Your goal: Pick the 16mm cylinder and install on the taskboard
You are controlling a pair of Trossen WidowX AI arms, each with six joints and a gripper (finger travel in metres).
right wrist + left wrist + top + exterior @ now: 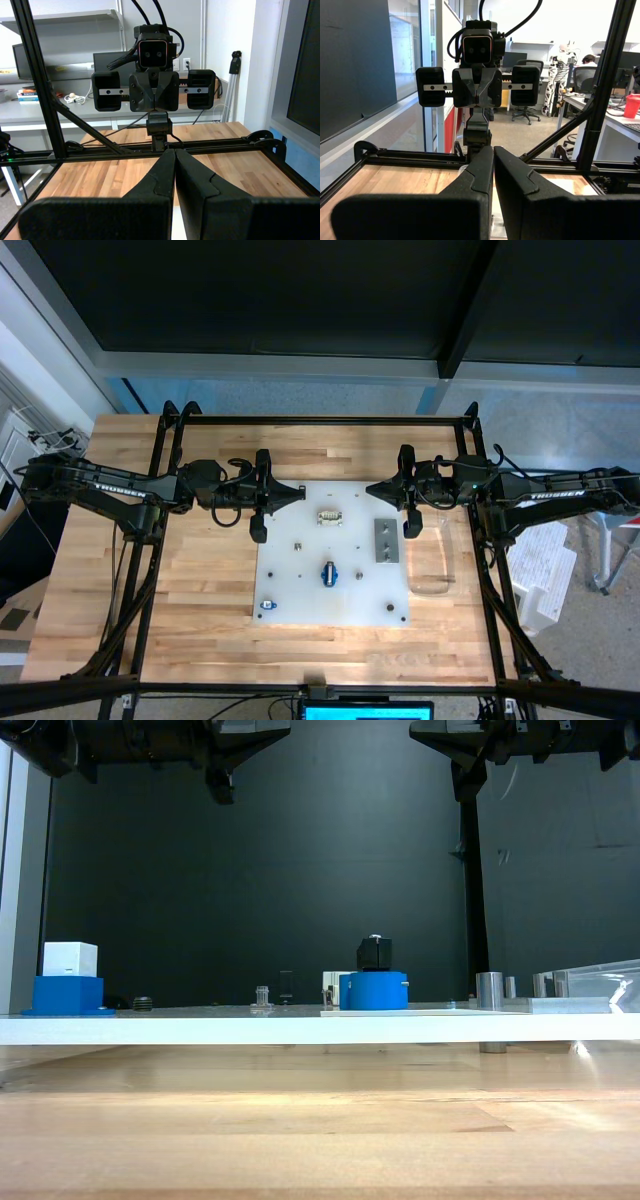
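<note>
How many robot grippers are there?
2. Both hang above the far edge of the taskboard: the left gripper near its left end, the right gripper near its right end. Both are shut.

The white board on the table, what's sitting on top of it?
On the taskboard: a beige connector, grey block, blue fitting and small pegs. The shut left gripper and shut right gripper hang over its far edge, hiding bits of the far corners.
</note>
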